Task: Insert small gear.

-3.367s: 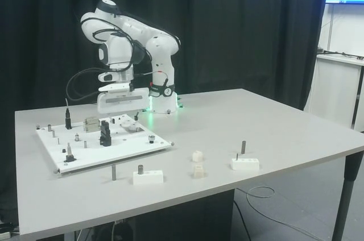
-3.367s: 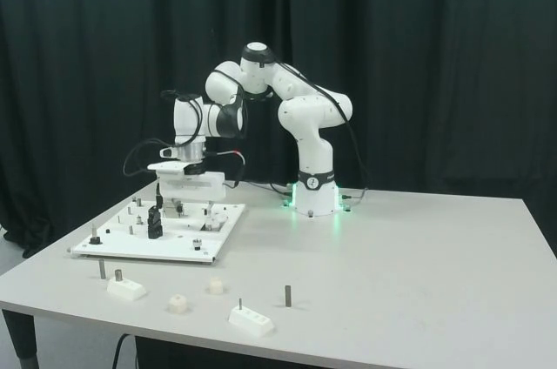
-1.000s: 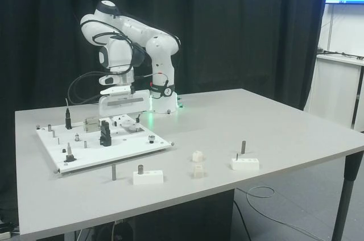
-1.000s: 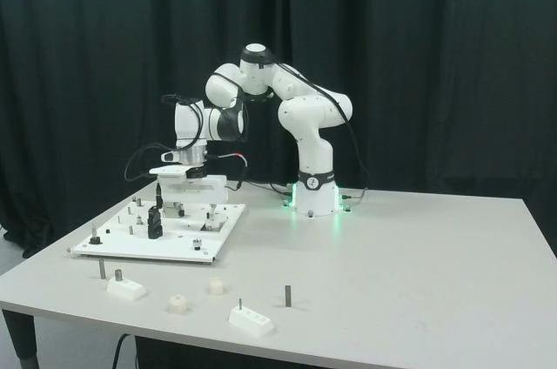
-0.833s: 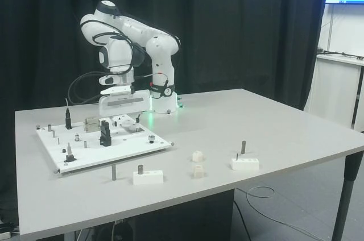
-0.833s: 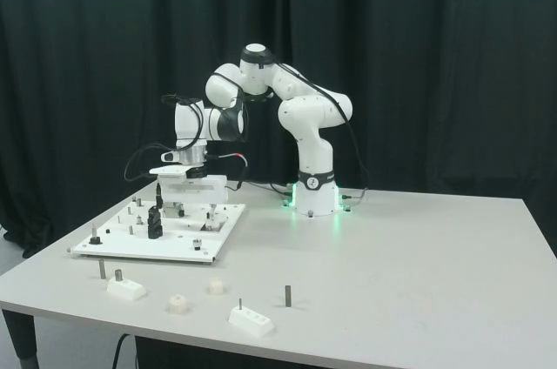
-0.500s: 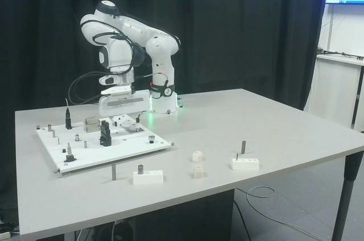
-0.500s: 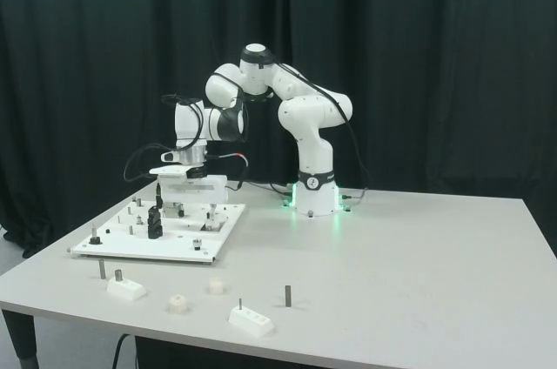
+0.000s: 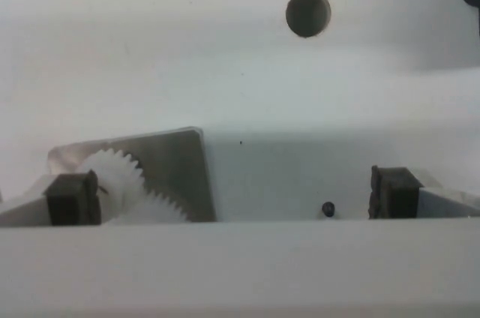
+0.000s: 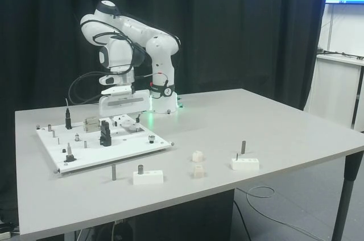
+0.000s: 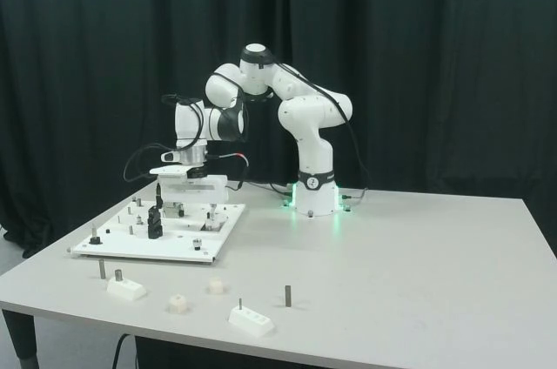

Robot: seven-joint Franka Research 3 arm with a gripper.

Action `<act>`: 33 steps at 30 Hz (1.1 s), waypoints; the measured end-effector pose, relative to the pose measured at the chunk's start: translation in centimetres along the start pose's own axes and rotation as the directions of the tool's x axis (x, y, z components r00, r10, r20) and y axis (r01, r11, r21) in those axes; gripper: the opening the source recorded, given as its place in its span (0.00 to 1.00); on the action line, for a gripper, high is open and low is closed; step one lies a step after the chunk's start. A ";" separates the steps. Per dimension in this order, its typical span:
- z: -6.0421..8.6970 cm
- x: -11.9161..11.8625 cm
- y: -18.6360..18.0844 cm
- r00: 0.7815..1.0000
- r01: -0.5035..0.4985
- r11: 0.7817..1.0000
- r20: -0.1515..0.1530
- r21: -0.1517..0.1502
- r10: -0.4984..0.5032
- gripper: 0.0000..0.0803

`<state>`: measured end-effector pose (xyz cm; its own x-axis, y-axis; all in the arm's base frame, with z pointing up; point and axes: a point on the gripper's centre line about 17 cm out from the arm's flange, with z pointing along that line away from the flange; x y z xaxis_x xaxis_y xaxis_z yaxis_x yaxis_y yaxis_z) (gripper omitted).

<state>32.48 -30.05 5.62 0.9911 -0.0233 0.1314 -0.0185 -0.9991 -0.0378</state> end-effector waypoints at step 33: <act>0.0 0.3 0.3 1.000 0.017 1.000 -0.005 -0.015 -0.017 1.00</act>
<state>32.74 -30.39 5.66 0.9906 -0.0062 0.1365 -0.0034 -0.9998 -0.0204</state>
